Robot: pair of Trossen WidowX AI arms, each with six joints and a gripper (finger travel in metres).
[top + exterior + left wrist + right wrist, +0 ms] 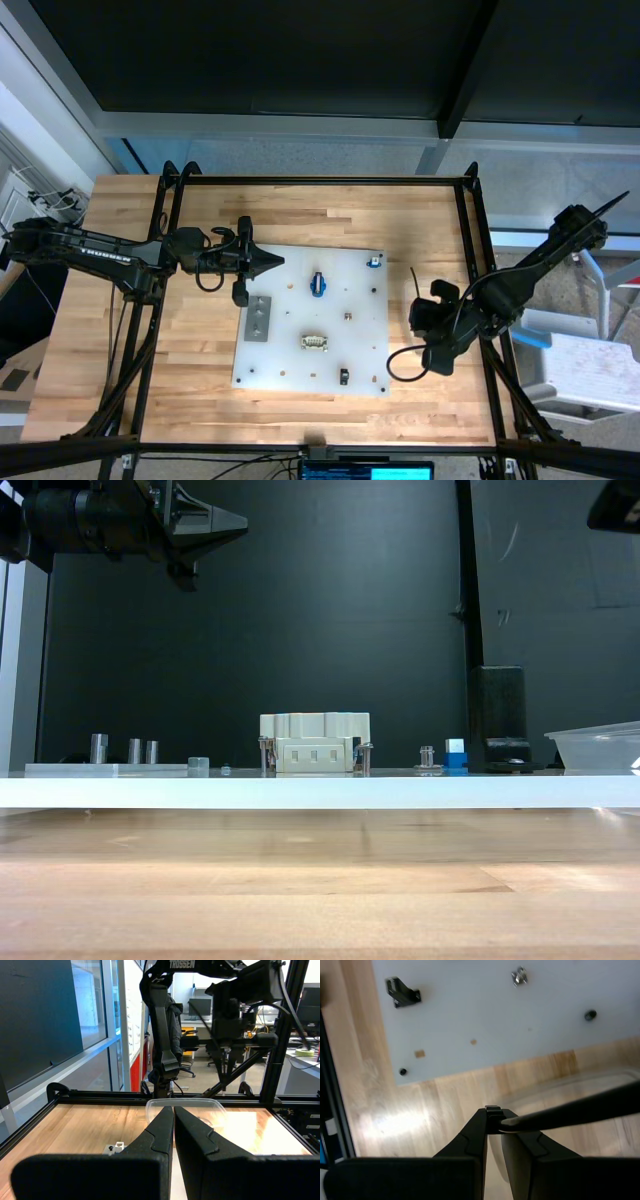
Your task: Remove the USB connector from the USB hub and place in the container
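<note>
The right hand (493, 1121) is pinching the small plug of the USB connector (570, 1106) at its very fingertips, jaws narrowed onto it, with the thin cable sticking out sideways. It is hanging above the container (600, 1078), seemingly over the tub's rim rather than its middle, just beside the white board (470, 1020) where the USB hub (402, 991) is standing well apart from the plug. The risk I am seeing: on release the stiff cable may be bridging the rim and tipping out onto the tabletop (445, 1105), or the plug may be clinging to a finger. The left hand (272, 262) is hovering, fingers pressed together, above the board's far left corner, well away from all this
</note>
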